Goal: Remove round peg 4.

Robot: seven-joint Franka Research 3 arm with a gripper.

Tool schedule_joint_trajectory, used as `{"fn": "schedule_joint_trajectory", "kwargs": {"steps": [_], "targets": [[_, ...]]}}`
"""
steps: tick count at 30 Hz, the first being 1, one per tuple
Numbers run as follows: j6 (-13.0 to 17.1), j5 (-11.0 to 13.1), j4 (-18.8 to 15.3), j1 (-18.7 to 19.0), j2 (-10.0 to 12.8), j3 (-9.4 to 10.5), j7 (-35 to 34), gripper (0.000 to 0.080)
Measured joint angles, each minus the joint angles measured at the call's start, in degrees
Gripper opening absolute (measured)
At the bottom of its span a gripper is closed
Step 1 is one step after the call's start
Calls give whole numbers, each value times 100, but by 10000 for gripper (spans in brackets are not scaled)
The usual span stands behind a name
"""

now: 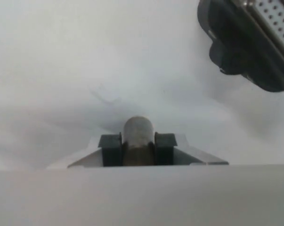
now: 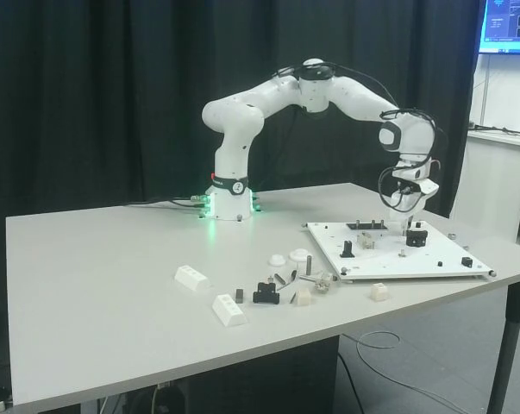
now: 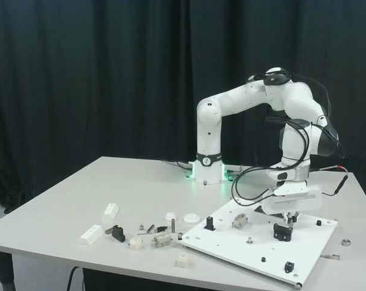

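In the wrist view my gripper is shut on a grey round peg. The peg's rounded end sticks out past the two black fingertips, with the white board behind it. A black connector block sits close by on that board. In the room views the gripper hangs low over the far right part of the white board, just above a black part. The peg itself is too small to make out there.
Loose parts lie on the grey table in front of the board: two white blocks, white discs, a black piece and a small white cube. The arm's base stands at the back.
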State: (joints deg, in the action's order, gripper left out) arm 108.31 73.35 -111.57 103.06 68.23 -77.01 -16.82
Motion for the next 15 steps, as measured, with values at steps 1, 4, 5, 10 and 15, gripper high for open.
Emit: {"fn": "schedule_joint_trajectory", "kwargs": {"steps": [1,4,5,10,15], "targets": [[-49,-5,5,1,-3,-34,0,143],[-210,-33,31,3,-14,-151,0,143],[-284,-49,45,4,-21,-200,0,143],[-633,-134,130,6,-42,-428,-4,143],[-913,-207,227,7,-47,-619,-14,143]]}}
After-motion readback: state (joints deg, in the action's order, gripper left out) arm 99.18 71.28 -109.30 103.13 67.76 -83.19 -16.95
